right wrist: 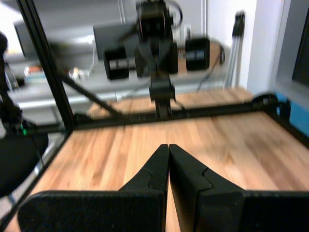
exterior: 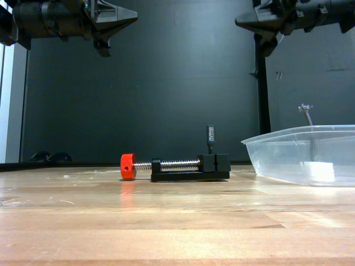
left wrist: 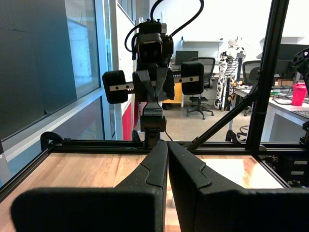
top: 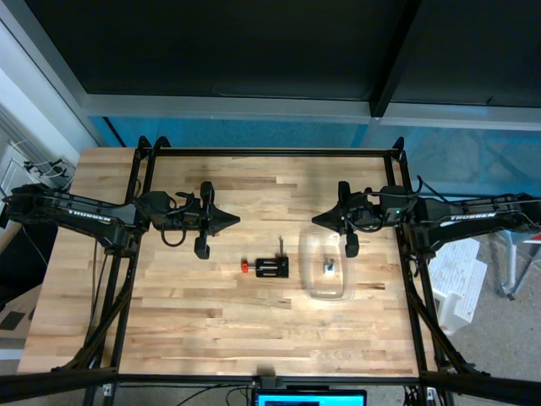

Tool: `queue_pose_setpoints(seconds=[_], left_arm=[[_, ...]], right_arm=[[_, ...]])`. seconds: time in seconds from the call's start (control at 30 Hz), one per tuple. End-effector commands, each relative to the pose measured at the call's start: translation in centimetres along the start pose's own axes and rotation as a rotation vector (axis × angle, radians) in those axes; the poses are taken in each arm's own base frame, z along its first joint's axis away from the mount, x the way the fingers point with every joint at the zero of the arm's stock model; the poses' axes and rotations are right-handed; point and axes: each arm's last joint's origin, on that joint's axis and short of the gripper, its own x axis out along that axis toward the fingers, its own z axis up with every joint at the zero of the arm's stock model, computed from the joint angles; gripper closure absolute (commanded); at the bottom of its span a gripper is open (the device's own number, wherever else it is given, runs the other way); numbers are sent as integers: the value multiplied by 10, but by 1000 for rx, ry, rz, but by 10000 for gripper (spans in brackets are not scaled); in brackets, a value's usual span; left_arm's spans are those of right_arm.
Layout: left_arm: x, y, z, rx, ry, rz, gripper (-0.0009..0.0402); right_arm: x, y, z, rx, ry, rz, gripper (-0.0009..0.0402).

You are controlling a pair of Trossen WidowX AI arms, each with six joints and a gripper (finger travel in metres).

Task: Pick the usb-c connector and install on the hub

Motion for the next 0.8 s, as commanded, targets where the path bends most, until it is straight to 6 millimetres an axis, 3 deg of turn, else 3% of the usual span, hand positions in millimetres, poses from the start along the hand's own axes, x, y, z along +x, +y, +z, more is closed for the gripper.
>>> queue_pose_setpoints(seconds=[0.03,0.3,0.8], left_arm=[[0,0,0,0,0,0,393],[0,0,0,0,0,0,393],[0,0,0,0,0,0,393]], right_arm=[[-4,2,4,-10,114,-12,393],[-16,5,9,-10,344,-31,393],[-38,11,1,-43,700,-28,393]])
